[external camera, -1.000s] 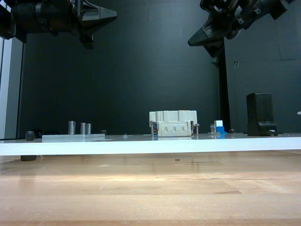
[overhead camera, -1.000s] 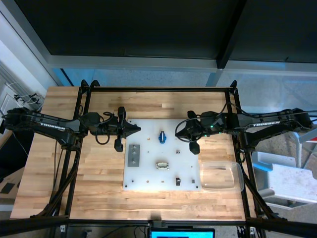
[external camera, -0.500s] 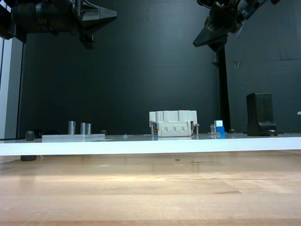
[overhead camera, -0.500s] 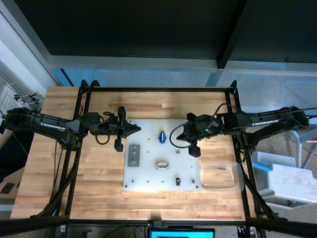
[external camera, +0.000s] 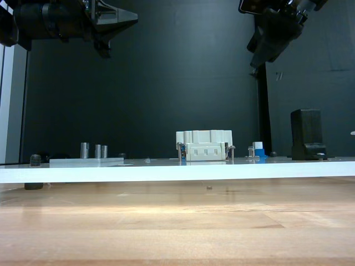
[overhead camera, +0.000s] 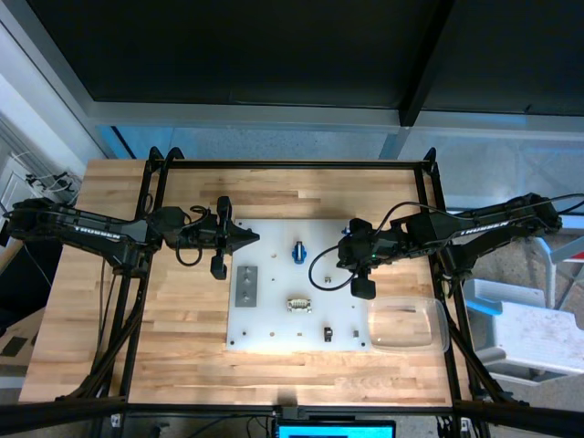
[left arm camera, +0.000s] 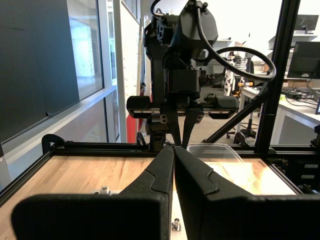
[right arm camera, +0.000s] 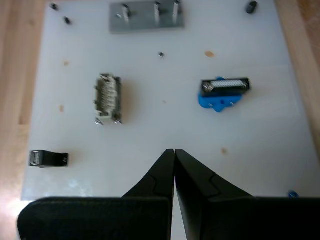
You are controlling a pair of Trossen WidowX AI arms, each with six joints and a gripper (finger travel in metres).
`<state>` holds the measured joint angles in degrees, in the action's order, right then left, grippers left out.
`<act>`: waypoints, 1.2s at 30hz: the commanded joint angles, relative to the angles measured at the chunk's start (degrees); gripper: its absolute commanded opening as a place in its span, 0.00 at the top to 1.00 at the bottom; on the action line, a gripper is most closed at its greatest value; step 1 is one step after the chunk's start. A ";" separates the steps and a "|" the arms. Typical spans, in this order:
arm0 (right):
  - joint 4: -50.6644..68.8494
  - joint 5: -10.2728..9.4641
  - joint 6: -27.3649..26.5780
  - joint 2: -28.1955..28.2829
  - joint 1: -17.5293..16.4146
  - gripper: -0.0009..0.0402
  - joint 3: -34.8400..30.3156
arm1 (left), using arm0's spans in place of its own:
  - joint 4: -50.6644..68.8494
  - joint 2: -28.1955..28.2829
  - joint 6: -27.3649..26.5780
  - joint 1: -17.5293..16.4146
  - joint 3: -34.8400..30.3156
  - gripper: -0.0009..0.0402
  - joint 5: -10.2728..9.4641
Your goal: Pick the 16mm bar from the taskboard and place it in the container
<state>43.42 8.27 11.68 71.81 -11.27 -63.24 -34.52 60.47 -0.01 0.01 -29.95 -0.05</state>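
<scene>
both closed, empty: right gripper over white square taskboard, left gripper at its left edge. upright metal bars: probably stiff, slick; grip the shank.

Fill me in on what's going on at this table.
Nothing has been picked up yet. The right gripper, shut and holding nothing, points down over the right side of the white square taskboard, which lies on the wooden table. The left gripper, also shut and holding nothing, hovers above the board's far left edge. Short metal bars stand untouched in the grey metal block. The clear plastic container to the right of the board holds nothing.
</scene>
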 commanded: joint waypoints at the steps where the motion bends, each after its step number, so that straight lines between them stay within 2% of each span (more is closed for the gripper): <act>1: 2.78 0.98 0.79 1.09 -1.73 0.98 -2.25 | -0.02 0.02 0.00 0.00 0.00 0.98 0.02; 7: 7.45 1.18 2.08 4.96 -4.50 0.98 -6.47 | -0.02 0.02 0.00 0.00 0.00 0.98 0.02; 14: 13.20 1.14 5.97 10.47 -7.69 0.98 -10.80 | -0.02 0.02 0.00 -0.02 0.00 0.98 0.02; 24: 17.73 0.52 12.17 14.75 -11.63 0.98 -14.29 | -0.02 0.02 0.00 -0.02 0.00 0.98 0.02; 29: 18.43 -2.36 15.02 15.85 -13.86 0.98 -14.27 | -0.02 0.02 0.00 -0.02 0.00 0.98 0.02; 36: 20.24 -2.40 19.47 16.48 -16.98 0.98 -14.27 | -0.02 0.02 0.00 -0.02 0.00 0.98 0.02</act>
<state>63.46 5.87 30.39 88.25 -27.75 -77.58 -34.54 60.47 -0.01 0.01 -29.95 -0.03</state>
